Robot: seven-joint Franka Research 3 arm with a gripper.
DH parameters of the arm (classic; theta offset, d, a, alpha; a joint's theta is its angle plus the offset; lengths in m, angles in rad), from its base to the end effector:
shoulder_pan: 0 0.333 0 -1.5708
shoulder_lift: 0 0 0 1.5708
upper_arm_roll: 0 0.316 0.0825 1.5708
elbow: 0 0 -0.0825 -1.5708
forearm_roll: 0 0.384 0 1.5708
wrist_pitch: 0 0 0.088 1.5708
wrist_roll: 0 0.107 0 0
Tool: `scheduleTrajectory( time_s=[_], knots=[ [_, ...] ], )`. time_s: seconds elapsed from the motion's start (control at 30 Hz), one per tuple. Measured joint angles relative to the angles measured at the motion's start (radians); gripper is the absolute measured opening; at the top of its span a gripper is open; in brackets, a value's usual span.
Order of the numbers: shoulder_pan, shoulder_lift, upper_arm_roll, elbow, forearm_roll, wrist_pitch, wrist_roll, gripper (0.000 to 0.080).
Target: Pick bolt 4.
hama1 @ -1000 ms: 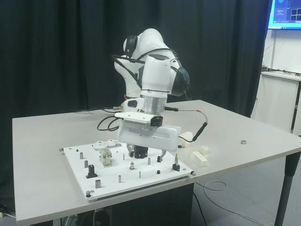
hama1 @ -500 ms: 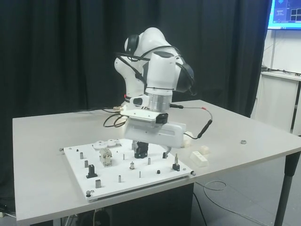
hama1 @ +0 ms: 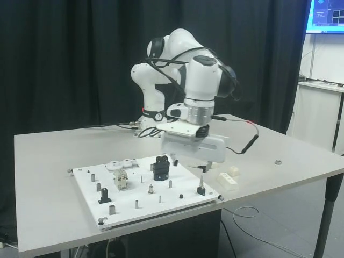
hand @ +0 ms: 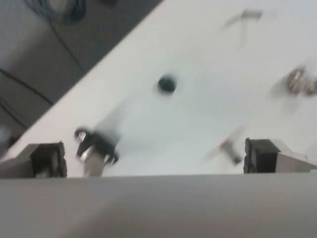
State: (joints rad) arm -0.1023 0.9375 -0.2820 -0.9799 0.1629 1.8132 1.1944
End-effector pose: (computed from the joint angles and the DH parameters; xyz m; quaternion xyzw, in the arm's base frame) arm 0.7435 -0.2013 0.2988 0.7233 -0.6885 -0.0198 0.0487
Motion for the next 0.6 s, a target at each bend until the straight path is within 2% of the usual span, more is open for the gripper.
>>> scheduleTrajectory(
  time_s=[0.33, 0.6],
  knots=[
    [0.066, -0.016, 0.0, -0.002, 0.0, -0.111, 0.095, 0.08],
    [0.12, -0.02, 0.0, -0.005, 0.0, -0.176, 0.169, 0.08]
  ],
)
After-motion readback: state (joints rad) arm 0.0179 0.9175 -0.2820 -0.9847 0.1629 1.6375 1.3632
